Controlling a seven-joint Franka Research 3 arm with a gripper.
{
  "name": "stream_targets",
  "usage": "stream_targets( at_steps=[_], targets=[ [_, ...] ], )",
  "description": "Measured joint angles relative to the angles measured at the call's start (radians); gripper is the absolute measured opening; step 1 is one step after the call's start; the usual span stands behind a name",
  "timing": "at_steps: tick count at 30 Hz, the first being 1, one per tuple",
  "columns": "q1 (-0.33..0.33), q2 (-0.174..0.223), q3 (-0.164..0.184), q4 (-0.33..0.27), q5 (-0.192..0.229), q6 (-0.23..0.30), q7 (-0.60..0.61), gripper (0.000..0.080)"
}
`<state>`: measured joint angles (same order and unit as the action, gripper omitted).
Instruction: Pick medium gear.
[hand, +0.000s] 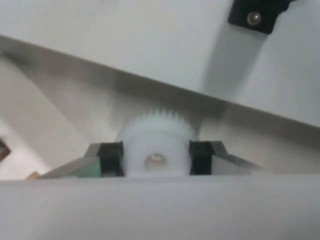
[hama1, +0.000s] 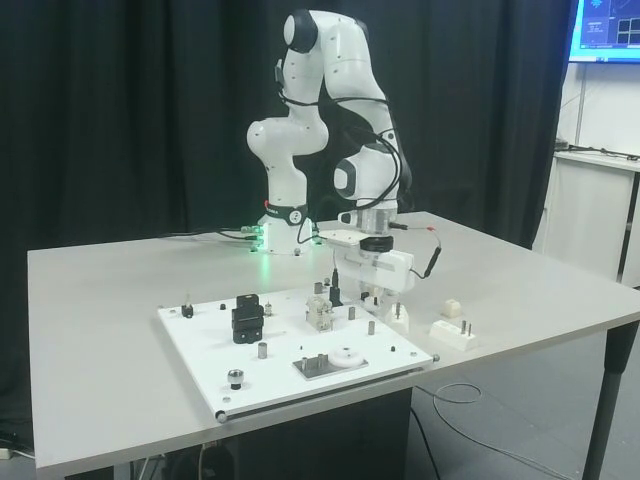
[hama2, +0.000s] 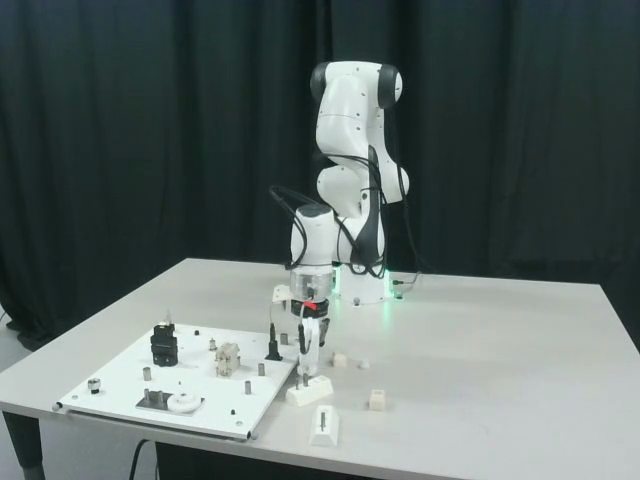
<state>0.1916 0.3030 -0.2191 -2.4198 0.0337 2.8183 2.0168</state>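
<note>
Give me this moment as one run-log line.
phase: grasp | gripper: jaws on either side of medium gear, closure unclear | gear: white, toothed, over its white holder | location: beside white board

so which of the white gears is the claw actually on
The gear between the claw pads in the wrist view, just off the white board's edge. The other white gear sits untouched on the board's front part, beside the grey plate.
</note>
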Motion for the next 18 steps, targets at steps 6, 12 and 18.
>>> stream_targets(
  at_steps=[6, 12, 18],
  targets=[
    [0.0, -0.034, -0.005, 0.001, 0.0, -0.043, -0.011, 0.028],
    [0.0, -0.058, -0.011, 0.003, -0.001, -0.079, -0.016, 0.028],
    [0.0, -0.068, -0.014, 0.005, -0.002, -0.099, -0.021, 0.028]
  ],
)
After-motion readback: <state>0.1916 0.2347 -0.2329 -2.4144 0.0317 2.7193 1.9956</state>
